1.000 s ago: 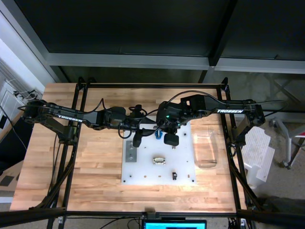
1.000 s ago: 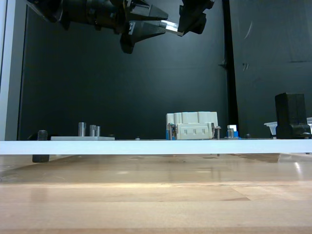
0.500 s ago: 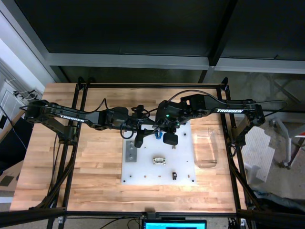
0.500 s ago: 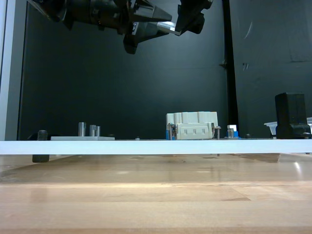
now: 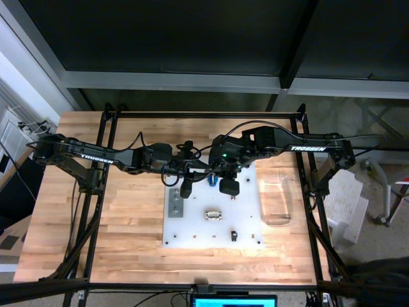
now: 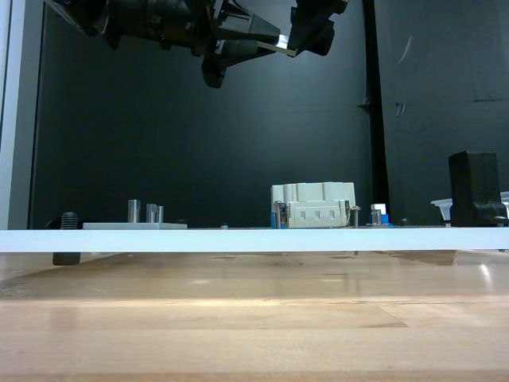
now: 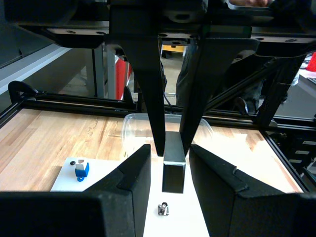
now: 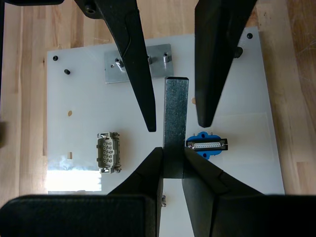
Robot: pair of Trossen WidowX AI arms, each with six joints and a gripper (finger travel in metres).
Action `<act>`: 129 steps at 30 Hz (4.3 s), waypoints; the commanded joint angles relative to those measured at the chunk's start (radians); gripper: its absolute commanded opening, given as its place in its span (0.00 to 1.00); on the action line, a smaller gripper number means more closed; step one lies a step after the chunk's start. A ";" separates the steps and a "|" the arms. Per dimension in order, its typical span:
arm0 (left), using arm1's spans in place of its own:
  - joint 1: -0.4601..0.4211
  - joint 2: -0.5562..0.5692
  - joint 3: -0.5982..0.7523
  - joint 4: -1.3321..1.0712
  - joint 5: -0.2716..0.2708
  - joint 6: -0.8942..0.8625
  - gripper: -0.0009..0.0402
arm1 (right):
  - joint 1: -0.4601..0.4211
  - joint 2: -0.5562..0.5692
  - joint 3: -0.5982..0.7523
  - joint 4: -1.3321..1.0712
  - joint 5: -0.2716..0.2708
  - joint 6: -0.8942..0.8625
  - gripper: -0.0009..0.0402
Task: Pick the 16mm bar and install on taskboard
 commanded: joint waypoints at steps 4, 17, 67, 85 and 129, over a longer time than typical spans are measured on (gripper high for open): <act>0.000 -0.001 0.000 0.000 0.005 0.002 0.25 | 0.000 0.000 -0.001 -0.003 0.000 -0.002 0.02; 0.000 -0.001 0.000 0.000 0.017 0.008 0.14 | 0.000 -0.001 -0.001 -0.006 0.000 -0.003 0.02; 0.007 -0.054 0.000 0.098 -0.056 0.045 0.02 | 0.001 -0.375 -0.494 0.748 0.089 -0.039 0.58; 0.010 -0.054 0.000 0.214 -0.072 0.045 0.02 | 0.001 -0.525 -0.868 1.328 0.154 -0.013 0.58; 0.008 -0.054 0.000 0.273 -0.071 0.045 0.02 | 0.000 -0.526 -0.920 1.449 0.104 0.004 0.08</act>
